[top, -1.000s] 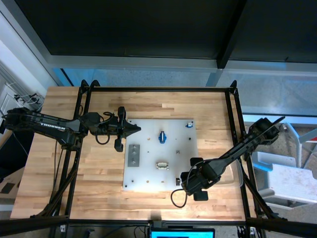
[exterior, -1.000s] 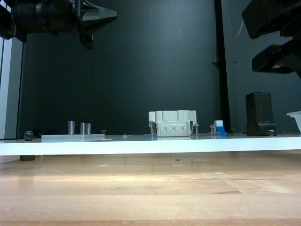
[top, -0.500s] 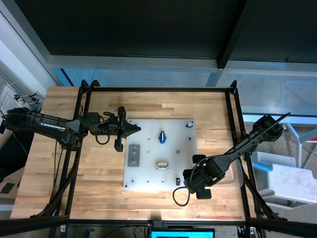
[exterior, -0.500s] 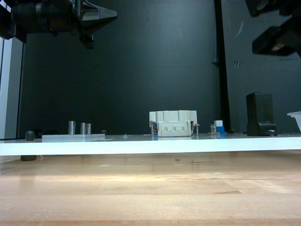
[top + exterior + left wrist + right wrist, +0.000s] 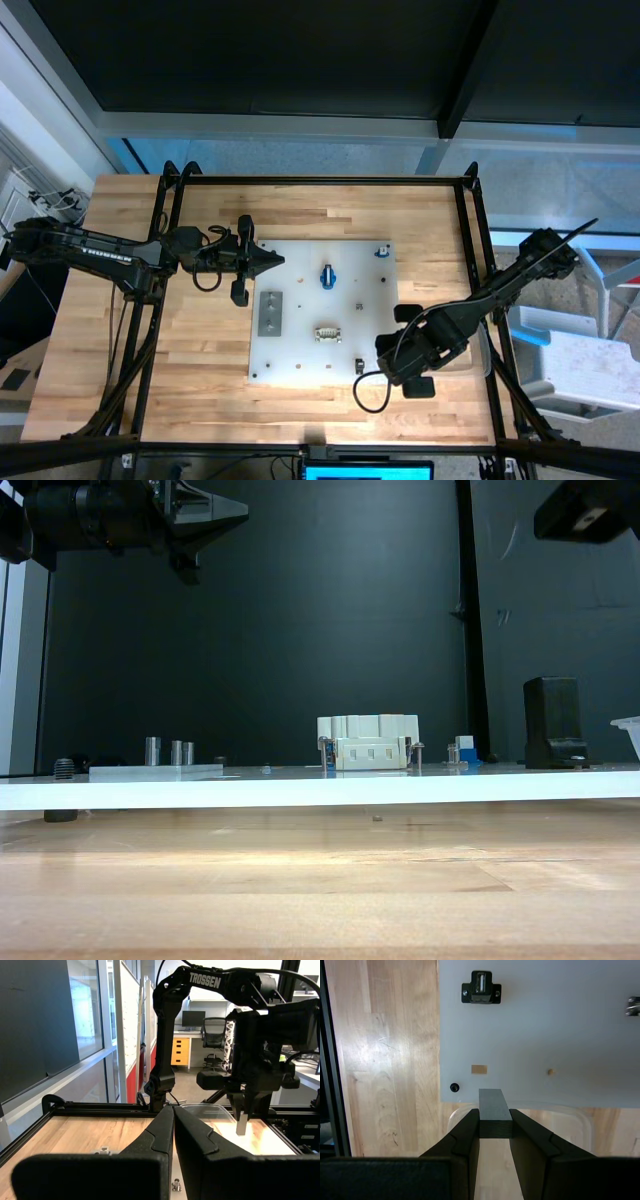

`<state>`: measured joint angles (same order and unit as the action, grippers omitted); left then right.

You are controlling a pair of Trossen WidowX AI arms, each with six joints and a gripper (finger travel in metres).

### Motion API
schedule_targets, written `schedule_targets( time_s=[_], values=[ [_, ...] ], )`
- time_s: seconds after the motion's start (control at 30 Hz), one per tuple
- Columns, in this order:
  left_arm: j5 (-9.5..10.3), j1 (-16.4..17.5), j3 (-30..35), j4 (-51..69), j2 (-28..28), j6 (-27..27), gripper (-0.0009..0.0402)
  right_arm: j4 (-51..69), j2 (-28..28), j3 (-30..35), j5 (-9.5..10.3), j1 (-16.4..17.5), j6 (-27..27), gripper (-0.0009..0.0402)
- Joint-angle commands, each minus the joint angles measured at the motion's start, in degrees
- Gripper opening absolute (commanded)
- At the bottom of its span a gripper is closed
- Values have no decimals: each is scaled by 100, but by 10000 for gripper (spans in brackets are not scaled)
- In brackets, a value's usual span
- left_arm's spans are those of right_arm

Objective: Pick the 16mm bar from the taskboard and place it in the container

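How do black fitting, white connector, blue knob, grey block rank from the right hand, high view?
The right hand grips the bar at board's right edge; left hand over far-left corner.
1. black fitting, near-right
2. white connector, centre
3. blue knob, far centre
4. grey block, left

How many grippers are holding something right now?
1. The right gripper grips the 16mm bar above the container edge; the left gripper, shut and empty, hangs near the far-left corner of the taskboard.
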<state>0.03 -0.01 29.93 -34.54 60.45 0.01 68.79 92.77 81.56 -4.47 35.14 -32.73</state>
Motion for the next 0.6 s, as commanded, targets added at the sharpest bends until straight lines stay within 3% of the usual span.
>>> schedule_targets(
  time_s=[0.03, 0.6],
  values=[
    [0, 0, 2, 0, 2, 0, 0, 31, -24, 13, -48, 2, -2, 13],
    [0, 2, 2, 0, 2, 0, 0, 107, -219, -142, -48, 66, -297, 14]
  ],
)
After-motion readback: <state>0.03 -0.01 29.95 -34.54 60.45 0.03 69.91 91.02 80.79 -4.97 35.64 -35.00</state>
